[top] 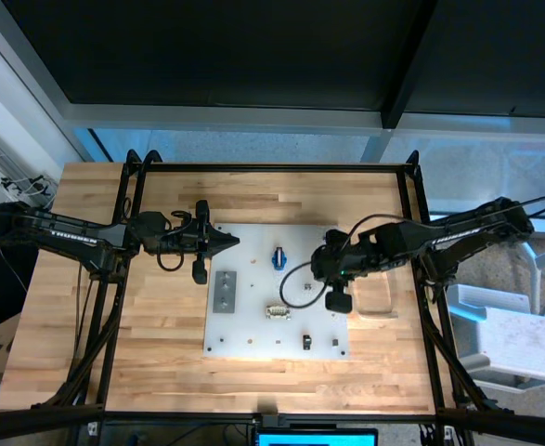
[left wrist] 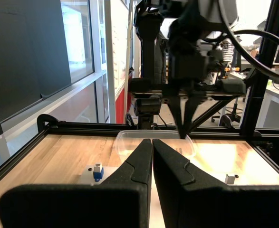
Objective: Pick the 16mm bar from the taskboard and place it in the container
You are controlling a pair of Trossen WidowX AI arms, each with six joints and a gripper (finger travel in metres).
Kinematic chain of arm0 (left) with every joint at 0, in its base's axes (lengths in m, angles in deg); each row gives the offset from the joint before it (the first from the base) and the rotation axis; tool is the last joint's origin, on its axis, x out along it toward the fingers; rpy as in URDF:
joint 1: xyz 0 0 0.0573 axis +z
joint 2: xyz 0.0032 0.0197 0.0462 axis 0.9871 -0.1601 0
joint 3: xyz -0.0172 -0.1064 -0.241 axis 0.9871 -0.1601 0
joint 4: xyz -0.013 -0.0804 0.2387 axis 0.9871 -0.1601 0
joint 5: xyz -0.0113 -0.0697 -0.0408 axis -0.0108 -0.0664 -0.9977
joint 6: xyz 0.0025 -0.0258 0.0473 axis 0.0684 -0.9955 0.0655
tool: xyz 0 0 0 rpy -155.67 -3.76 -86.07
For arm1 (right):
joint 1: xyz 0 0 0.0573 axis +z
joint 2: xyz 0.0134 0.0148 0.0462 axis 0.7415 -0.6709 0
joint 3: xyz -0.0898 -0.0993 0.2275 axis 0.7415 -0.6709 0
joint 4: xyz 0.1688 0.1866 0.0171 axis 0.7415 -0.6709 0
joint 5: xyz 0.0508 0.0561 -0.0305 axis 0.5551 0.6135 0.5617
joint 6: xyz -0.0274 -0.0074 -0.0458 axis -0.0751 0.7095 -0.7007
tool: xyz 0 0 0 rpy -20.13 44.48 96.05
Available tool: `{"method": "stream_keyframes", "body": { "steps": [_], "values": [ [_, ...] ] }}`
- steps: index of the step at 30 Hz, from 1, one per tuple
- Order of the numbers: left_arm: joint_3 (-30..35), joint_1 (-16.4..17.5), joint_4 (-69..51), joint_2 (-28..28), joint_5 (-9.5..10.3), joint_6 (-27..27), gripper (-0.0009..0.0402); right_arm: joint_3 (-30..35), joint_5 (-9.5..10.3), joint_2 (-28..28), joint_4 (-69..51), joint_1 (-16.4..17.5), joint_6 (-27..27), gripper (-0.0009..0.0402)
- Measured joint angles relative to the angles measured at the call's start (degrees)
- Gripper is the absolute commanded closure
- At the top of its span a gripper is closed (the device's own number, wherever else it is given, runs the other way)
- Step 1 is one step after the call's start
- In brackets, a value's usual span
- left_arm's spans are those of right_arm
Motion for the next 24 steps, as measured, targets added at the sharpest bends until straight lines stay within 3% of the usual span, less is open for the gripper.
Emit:
{"method": "stream_keyframes", "body": {
  "steps": [11,13,24],
  "values": [
    [0.0,0.0,0.0,0.0,0.0,0.02,0.0393,7.26,0.63,-6.84,-10.27,4.87,4.92,0.0393],
    [0.0,0.0,0.0,0.0,-0.02,0.0,0.0393,8.04,1.79,-7.93,-10.67,5.46,5.09,0.0393],
    [0.0,0.0,0.0,0.0,0.0,0.02,0.0393,8.63,2.99,-10.14,-10.82,9.55,8.98,0.0393]
  ]
}}
